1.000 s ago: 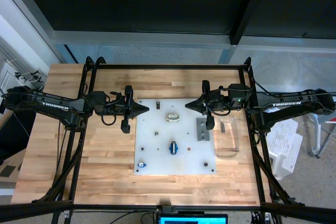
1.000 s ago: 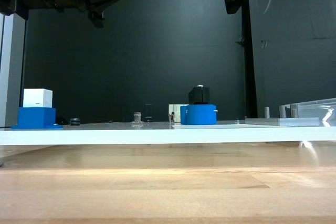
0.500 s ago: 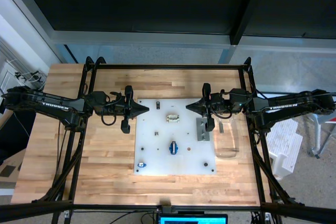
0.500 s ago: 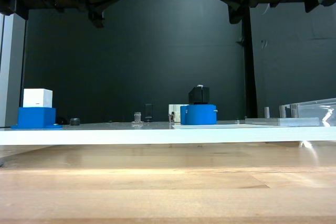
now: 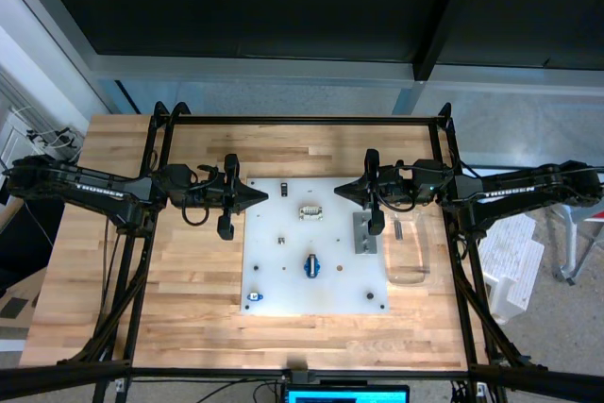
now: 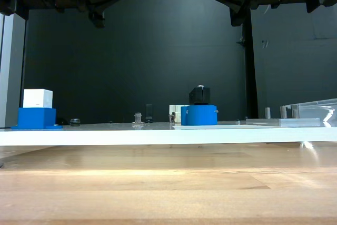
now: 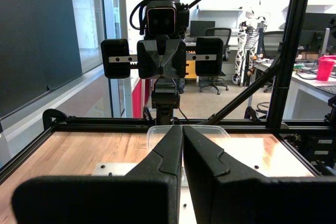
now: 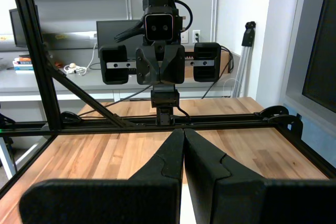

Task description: Remove the 16mm cylinder and place in the container

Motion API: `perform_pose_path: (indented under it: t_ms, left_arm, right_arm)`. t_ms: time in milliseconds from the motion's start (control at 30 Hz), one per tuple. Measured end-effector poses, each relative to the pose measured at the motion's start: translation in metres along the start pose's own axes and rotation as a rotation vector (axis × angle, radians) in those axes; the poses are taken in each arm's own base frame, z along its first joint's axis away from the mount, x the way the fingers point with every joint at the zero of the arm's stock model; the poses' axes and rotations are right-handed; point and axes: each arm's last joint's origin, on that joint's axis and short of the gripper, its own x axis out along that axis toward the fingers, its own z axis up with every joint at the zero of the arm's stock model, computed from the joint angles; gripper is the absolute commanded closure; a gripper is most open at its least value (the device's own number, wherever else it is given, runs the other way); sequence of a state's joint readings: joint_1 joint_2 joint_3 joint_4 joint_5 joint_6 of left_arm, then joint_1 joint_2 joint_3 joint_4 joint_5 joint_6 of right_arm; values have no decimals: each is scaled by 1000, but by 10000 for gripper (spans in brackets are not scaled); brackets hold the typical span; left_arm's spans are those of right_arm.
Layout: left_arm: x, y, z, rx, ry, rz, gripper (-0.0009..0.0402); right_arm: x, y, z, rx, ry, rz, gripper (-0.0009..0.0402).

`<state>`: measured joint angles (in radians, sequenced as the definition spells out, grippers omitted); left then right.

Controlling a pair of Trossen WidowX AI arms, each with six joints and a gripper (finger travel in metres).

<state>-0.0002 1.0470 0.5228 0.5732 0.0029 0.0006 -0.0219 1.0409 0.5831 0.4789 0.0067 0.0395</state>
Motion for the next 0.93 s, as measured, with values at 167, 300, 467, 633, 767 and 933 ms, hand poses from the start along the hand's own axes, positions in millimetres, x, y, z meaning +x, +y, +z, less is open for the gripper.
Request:
perform_pose_path:
  t_ms: [167,300,467,633,767,933]
  left_arm:
    - [0,0,0,0,0,0,393]
    - [0,0,0,0,1,0,393]
    - [0,0,0,0,0,0,393]
    - [0,0,0,0,0,0,393]
    - [0,0,0,0,0,0,393]
    - [0,0,0,0,1,0,393]
  right_arm:
    - [0,0,0,0,2,0,393]
    - [0,0,0,0,3,0,393]
    - [0,0,0,0,3,0,393]
    - [0,0,0,0,5,0,393]
    - [0,0,-2,0,17,-1,393]
    - [0,0,-2,0,18,-1,393]
